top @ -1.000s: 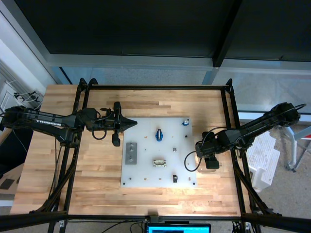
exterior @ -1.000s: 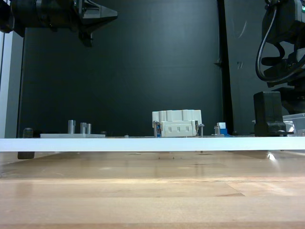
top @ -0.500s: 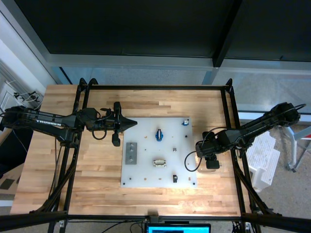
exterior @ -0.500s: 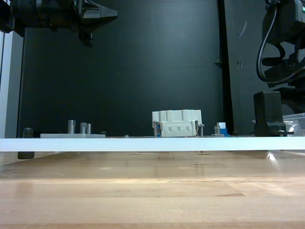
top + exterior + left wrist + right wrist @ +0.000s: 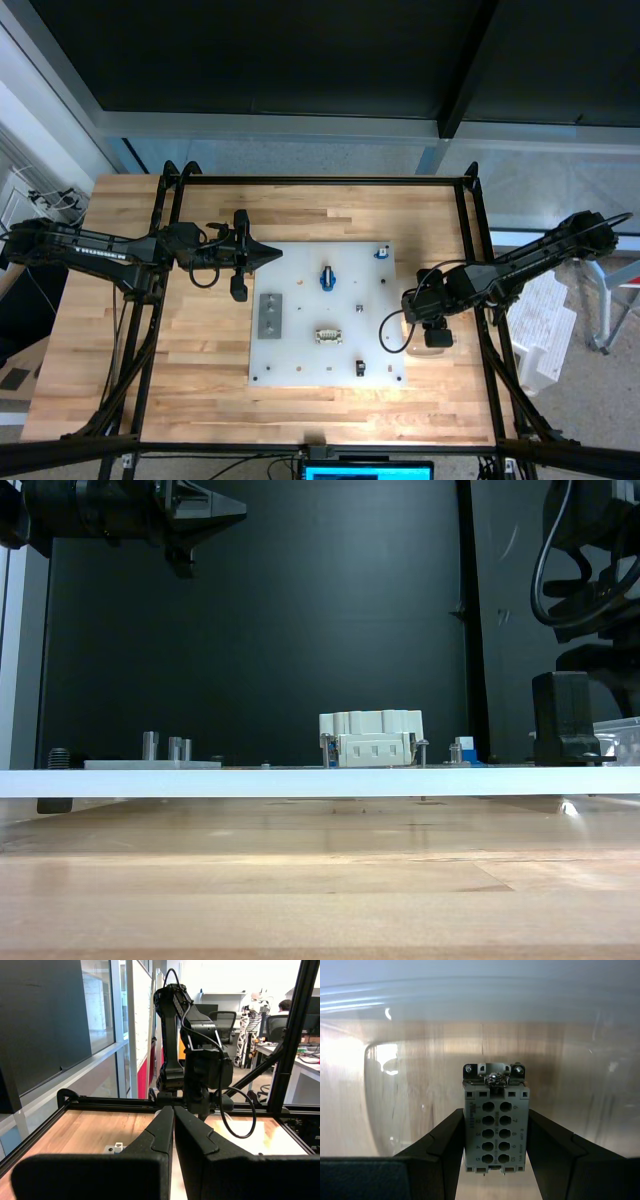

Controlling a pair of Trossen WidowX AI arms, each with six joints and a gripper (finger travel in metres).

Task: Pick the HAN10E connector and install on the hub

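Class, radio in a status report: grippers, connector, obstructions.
Left gripper shut, parked high by plate's left edge. Right gripper shut on HAN10E connector, right of plate. Nothing over hub.

The HAN10E connector is grey-beige with dark holes, the fingers black, the plate white.

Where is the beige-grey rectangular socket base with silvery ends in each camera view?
High view: the beige-grey socket base sits on the white square plate, middle, towards its near edge.
Low view: the base stands centre on that plate.
Left wrist view: absent; shut left gripper hangs near the plate's far-left corner.
Right wrist view: absent; right gripper, beside the plate's right edge, clamps the grey connector.
Landmark: the plate, high and low views.
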